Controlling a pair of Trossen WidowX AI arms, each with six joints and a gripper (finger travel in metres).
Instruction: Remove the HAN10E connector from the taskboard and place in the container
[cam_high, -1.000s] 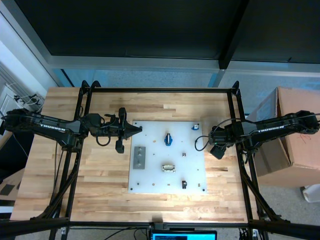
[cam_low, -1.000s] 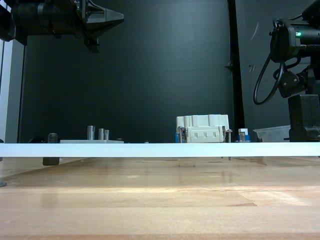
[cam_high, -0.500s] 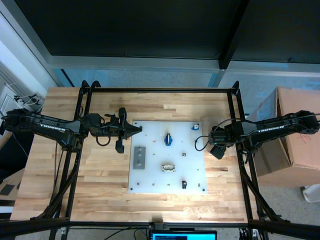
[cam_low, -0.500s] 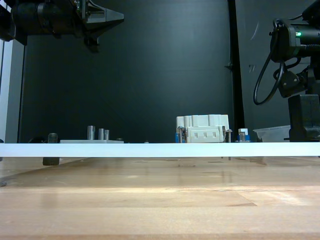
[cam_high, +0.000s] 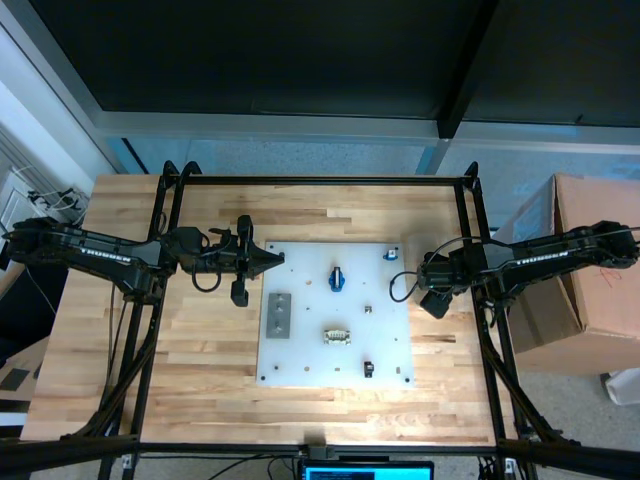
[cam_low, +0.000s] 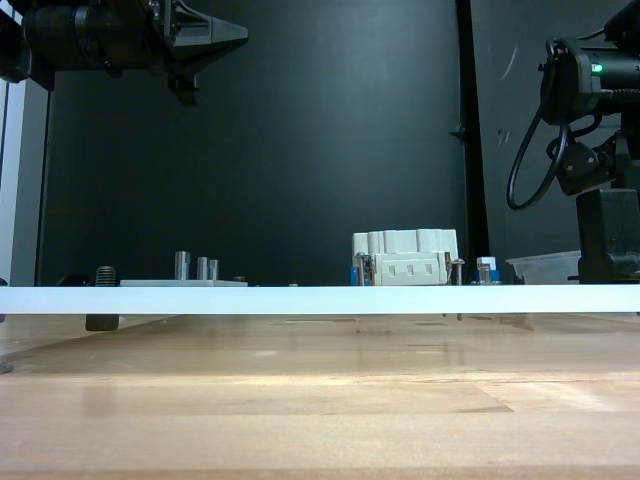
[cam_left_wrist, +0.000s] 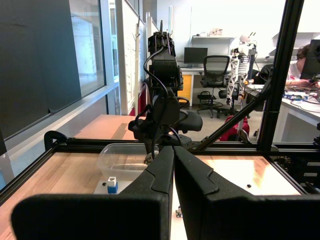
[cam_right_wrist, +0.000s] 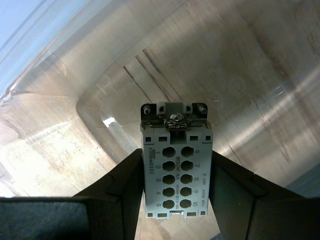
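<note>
On the desk (cam_high: 200, 380) lies the white taskboard (cam_high: 300, 355). Nearest on it, toward 6 o'clock from its centre, a small black part (cam_high: 369, 369) stands, and just past that sits a pale connector housing (cam_high: 338, 337) bolted upright. At 9 o'clock from the housing lies a grey metal plate (cam_high: 278, 315) with short posts, and at 12 o'clock from it stands a blue part (cam_high: 337, 278). The left gripper (cam_left_wrist: 173, 148) hangs well above the board's 10 o'clock corner, level and pointing across toward the right arm, its fingers (cam_left_wrist: 155, 175) pressed together with nothing between them. Off the board's 2 o'clock corner the right gripper (cam_right_wrist: 175, 157) points down into the clear plastic container (cam_right_wrist: 240, 75), its fingers (cam_right_wrist: 125, 185) clamped on the two long sides of the HAN10E connector (cam_right_wrist: 175, 175). The connector is held clear of the board, numbered pin face toward the wrist camera, over the container's floor; whether it touches that floor cannot be told.
</note>
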